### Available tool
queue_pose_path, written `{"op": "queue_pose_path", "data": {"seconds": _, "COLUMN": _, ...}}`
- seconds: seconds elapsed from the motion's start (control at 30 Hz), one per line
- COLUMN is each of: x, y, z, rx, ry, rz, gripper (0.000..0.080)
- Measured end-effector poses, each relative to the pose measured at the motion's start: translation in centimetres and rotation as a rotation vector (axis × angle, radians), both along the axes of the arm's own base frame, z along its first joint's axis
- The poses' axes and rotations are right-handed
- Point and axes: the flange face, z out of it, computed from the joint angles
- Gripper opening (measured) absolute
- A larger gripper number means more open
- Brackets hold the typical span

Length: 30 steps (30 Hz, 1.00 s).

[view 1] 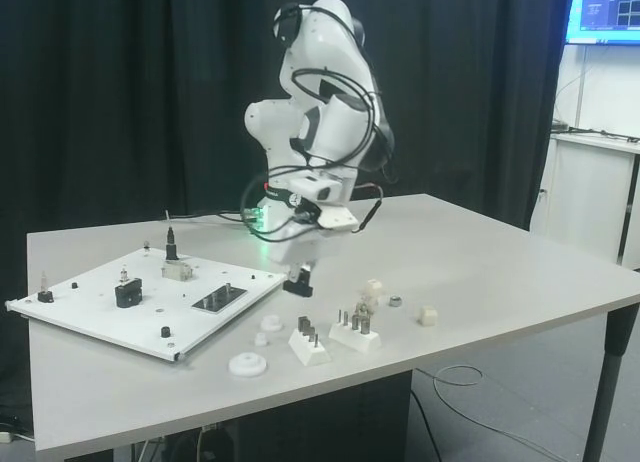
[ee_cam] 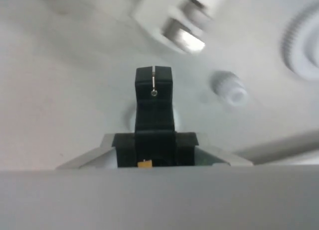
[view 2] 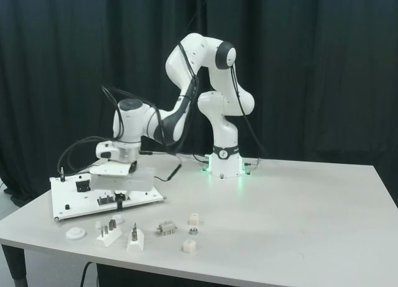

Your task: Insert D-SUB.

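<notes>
Here, line by line:

Gripper (view 1: pixel 299 282): black fingers pressed together with only a thin seam showing between them in the wrist view (ee_cam: pixel 154 83); nothing is held between them.
Gripper height: it hangs just above the grey table (view 1: pixel 480 252), not touching it, beside the near corner of the white board (view 1: pixel 90 307).
D-SUB connector (view 2: pixel 165 228): lies loose on the table, apart from the gripper, on the side away from the board; in the first room view it sits near (view 1: pixel 368 300), past the two white stands.
White stands (view 1: pixel 310 344): two small blocks with upright metal pins, just in front of the gripper toward the table's edge; one shows blurred in the wrist view (ee_cam: pixel 174 23).
White gear (view 1: pixel 245 364): flat on the table near the stands, close to the board's corner.
Small white round part (ee_cam: pixel 229 88): lies on the table just beside the fingertips.
Board: carries a black block (view 1: pixel 127 295), a metal plate (view 1: pixel 220 299) and upright pegs, all to the far side of the gripper from the connector.
Arm (view 2: pixel 186 69): white, bent over from its base toward the board.
</notes>
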Motion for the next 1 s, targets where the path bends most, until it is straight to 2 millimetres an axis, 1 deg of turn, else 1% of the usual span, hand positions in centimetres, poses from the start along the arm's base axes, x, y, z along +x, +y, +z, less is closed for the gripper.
{"op": "queue_pose_path", "data": {"seconds": 0.2, "x": 0.0, "y": -2.9, "z": 1.7, "rx": -0.012, "ry": -0.023, "rz": -0.050, "gripper": 0.0154}}
{"op": "queue_pose_path", "data": {"seconds": 0.43, "x": -0.4, "y": -5.9, "z": 3.1, "rx": -0.025, "ry": -0.046, "rz": -0.072, "gripper": 0.0154}}
{"op": "queue_pose_path", "data": {"seconds": 0.8, "x": -1.0, "y": -9.8, "z": 4.6, "rx": -0.039, "ry": -0.076, "rz": -0.099, "gripper": 0.0154}}
{"op": "queue_pose_path", "data": {"seconds": 1.0, "x": -1.4, "y": -12.2, "z": 5.3, "rx": -0.043, "ry": -0.118, "rz": -0.202, "gripper": 0.0154}}
